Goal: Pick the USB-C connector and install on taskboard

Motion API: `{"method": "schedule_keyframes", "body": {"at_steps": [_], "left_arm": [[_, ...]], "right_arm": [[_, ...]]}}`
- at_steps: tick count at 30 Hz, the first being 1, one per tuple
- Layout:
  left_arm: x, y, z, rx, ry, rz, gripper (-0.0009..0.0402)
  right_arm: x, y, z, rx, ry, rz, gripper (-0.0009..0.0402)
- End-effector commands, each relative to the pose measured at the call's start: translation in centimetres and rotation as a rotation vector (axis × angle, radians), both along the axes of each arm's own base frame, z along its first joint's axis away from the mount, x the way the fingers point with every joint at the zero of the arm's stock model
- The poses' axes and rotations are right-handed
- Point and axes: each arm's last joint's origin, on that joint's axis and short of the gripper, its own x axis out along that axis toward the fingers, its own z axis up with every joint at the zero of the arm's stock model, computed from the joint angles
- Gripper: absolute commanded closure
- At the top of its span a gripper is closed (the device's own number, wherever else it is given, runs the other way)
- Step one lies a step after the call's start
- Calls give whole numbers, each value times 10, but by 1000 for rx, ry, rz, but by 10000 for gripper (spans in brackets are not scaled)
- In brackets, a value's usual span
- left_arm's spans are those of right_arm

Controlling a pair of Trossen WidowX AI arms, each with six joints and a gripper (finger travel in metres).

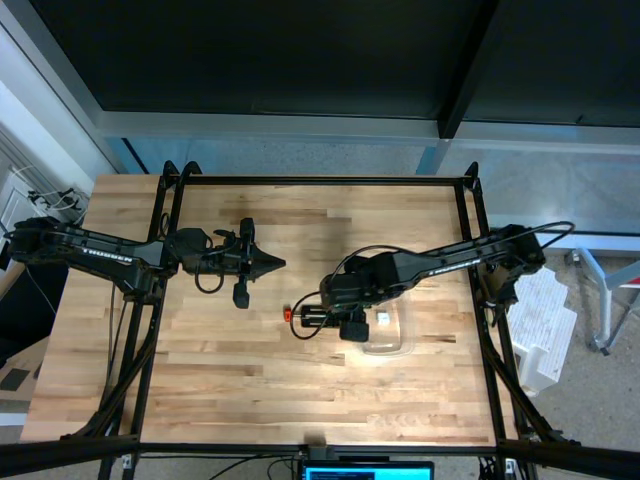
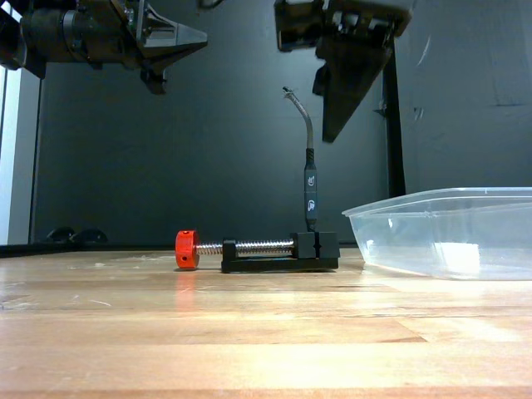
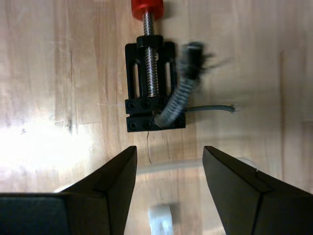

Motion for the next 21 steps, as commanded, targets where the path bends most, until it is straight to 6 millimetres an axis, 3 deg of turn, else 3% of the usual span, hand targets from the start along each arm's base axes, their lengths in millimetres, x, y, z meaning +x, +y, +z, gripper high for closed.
{"method": "schedule_keyframes", "body": {"at_steps": [1, 12, 17, 21], "left_arm": [[0, 0, 0, 0, 0, 0, 393], [0, 0, 0, 0, 0, 0, 393], [0, 0, 0, 0, 0, 0, 393], [0, 0, 0, 0, -1, 0, 393]], "right_arm": [[-4, -1, 8, 3, -24, 0, 194], [-6, -2, 14, -7, -40, 34, 213], [-16, -12, 24, -14, -123, 59, 265], [-35, -26, 32, -6, -260, 37, 317]]}}
